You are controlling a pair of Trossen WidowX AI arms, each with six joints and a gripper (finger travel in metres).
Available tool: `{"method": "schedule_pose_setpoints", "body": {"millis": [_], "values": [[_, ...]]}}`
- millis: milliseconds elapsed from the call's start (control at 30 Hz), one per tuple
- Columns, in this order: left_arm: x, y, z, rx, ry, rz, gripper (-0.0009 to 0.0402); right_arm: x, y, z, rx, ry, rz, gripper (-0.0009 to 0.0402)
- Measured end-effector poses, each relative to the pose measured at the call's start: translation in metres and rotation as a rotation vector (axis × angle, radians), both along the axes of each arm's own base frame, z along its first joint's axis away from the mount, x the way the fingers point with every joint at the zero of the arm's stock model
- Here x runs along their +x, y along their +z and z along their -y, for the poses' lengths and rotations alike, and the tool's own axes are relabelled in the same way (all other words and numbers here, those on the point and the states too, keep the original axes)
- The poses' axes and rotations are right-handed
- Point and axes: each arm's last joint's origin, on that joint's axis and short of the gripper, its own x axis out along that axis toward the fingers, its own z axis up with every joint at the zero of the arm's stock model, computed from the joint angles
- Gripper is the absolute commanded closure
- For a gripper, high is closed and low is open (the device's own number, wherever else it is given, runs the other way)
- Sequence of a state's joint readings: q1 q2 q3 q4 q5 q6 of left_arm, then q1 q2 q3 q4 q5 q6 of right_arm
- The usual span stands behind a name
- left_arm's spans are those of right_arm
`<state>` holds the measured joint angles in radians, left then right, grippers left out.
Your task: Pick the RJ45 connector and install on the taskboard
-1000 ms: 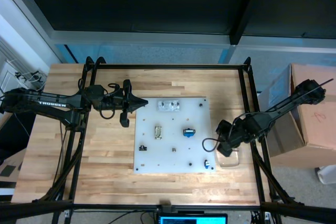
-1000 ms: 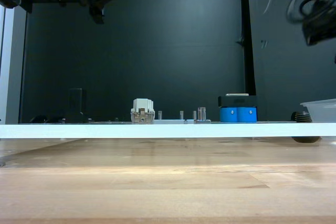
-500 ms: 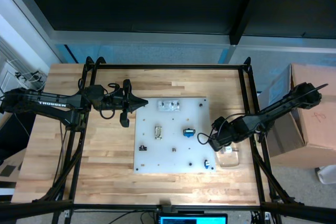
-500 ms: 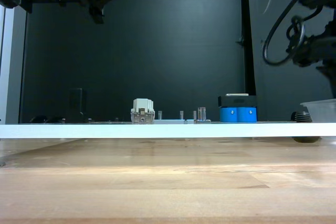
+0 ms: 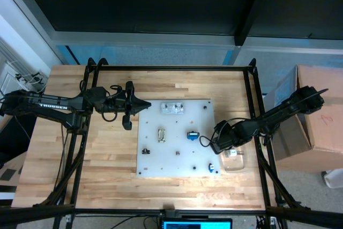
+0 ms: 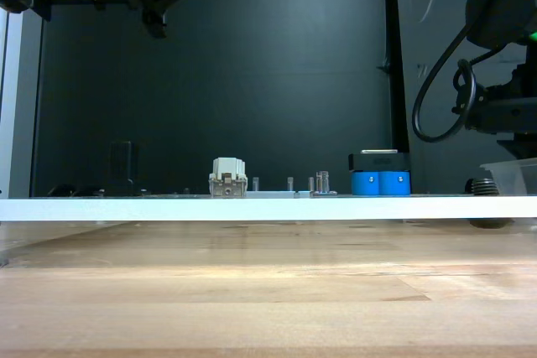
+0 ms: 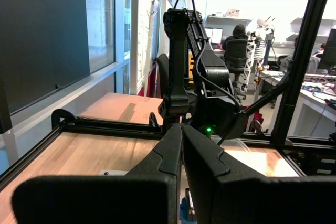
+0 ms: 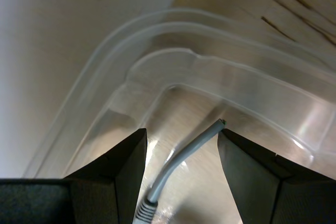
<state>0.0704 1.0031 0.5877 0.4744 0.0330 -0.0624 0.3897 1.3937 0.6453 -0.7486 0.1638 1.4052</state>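
Right gripper point(image 5: 224, 144) dropped down over clear tray point(image 5: 241, 168) just right of taskboard point(image 5: 171, 159); fingers spread, empty, straddling free-lying RJ45 connector point(image 8: 146, 206), likely pre-grasp. Left gripper point(image 5: 141, 105) hangs high over taskboard's left edge, pinched closed, empty.

Evenly lit from above (low view's foreground blurs).

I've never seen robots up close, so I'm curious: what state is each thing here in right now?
taskboard: lying flat on the table.
tray: open-topped, beside the taskboard's right edge.
RJ45 connector: lying free in the tray, not held.
left gripper: shut, empty, hovering high by the taskboard's far left corner.
right gripper: open, low over the tray, straddling the RJ45 connector.
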Motion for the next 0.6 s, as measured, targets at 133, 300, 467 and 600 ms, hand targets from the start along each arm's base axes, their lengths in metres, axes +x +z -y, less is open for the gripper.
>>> {"method": "schedule_pose_setpoints", "body": {"millis": [133,300,467,600], "values": [[0.0000,0.0001,0.0000,0.000,0.000,0.000,0.0393,-0.0001,-0.0024,0.0001,-0.002,0.000,-0.003,0.0221],[0.0000,0.0000,0.0000,0.000,0.000,0.000,0.0393,-0.0014,-0.0032,0.0005,-0.003,0.000,-0.013,0.0277],[0.0000,-0.0001,0.0000,0.000,0.000,-0.001,0.0393,-0.0011,-0.0032,0.0003,-0.002,0.000,-0.010,0.0352],[0.0000,-0.0001,0.0000,0.000,0.000,-0.001,0.0393,0.0001,-0.0024,-0.0002,0.003,-0.002,-0.002,0.0395]]}}
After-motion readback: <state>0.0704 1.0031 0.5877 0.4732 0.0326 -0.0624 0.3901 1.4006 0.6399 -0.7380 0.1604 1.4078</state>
